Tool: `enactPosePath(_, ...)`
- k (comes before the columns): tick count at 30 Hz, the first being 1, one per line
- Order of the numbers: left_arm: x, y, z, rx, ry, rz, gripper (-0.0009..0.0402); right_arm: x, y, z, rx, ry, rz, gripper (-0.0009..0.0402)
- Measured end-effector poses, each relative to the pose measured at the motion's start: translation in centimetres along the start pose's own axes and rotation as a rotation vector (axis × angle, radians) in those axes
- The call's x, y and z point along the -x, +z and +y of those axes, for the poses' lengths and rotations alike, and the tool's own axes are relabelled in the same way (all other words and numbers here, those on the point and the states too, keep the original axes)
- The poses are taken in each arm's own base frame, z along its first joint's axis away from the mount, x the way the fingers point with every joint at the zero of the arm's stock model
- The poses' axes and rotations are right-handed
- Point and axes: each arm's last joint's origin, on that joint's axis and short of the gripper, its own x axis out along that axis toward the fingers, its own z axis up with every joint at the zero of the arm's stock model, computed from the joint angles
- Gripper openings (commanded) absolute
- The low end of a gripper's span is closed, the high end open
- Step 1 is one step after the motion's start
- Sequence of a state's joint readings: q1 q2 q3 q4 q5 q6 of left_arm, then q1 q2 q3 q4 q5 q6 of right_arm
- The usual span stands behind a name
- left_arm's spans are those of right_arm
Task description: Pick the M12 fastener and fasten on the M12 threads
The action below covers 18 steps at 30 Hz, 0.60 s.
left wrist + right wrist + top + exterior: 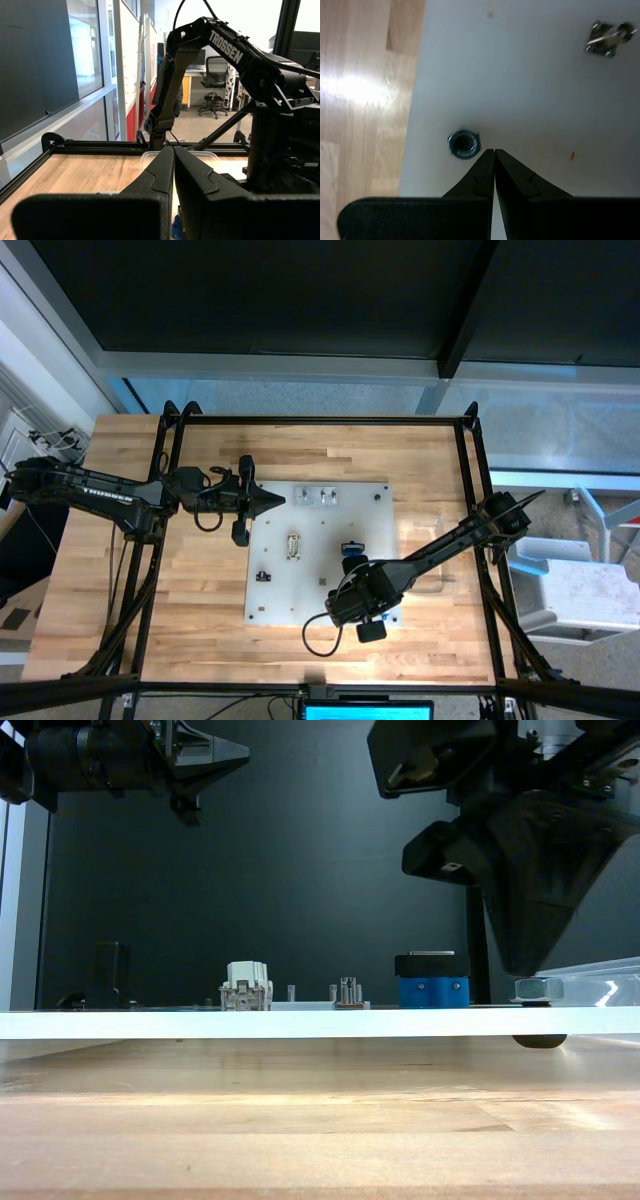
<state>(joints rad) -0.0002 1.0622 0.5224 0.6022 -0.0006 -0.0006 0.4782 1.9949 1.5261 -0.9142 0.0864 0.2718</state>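
The small silver M12 nut sits on the white board close to its edge, just beside the tips of my right gripper. That gripper is shut with nothing between its fingers. In the low view the nut sits low on its stud, a sliver of black showing beneath it, with the right gripper hanging right above. In the high view the right gripper covers the board's near right edge and hides the nut. My left gripper hovers shut above the board's far left edge.
A blue connector block and a grey-white connector stand mid-board, with a small silver post between them. The clear tray lies right of the board. A small metal fitting is fixed farther along the board.
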Motion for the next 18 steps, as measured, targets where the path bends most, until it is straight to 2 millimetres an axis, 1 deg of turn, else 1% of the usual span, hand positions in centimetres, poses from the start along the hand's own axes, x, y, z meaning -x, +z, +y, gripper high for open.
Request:
enactPosePath(8, 0.0, 0.0, 0.0, 0.000, 0.000, 0.000, 0.0000, -0.9, 0.3, -0.1, 0.001, 0.006, -0.003, 0.0000)
enactPosePath(11, 0.0, 0.0, 0.0, 0.000, 0.000, -0.001, 0.0000, -0.9, 0.1, 0.0, 0.018, 0.061, 0.038, 0.0000)
enactPosePath(14, 0.0, 0.0, 0.0, 0.000, 0.000, 0.000, 0.0000, -0.5, -0.6, 0.1, 0.039, 0.167, 0.137, 0.0000)
enactPosePath(16, 0.0, 0.0, 0.0, 0.000, 0.000, -0.001, 0.0000, 0.2, -0.9, 0.1, 0.054, 0.164, 0.169, 0.0000)
enactPosePath(18, 0.0, 0.0, 0.0, 0.000, 0.000, 0.000, 0.0000, 0.7, -0.8, 0.1, 0.060, 0.151, 0.154, 0.0000)
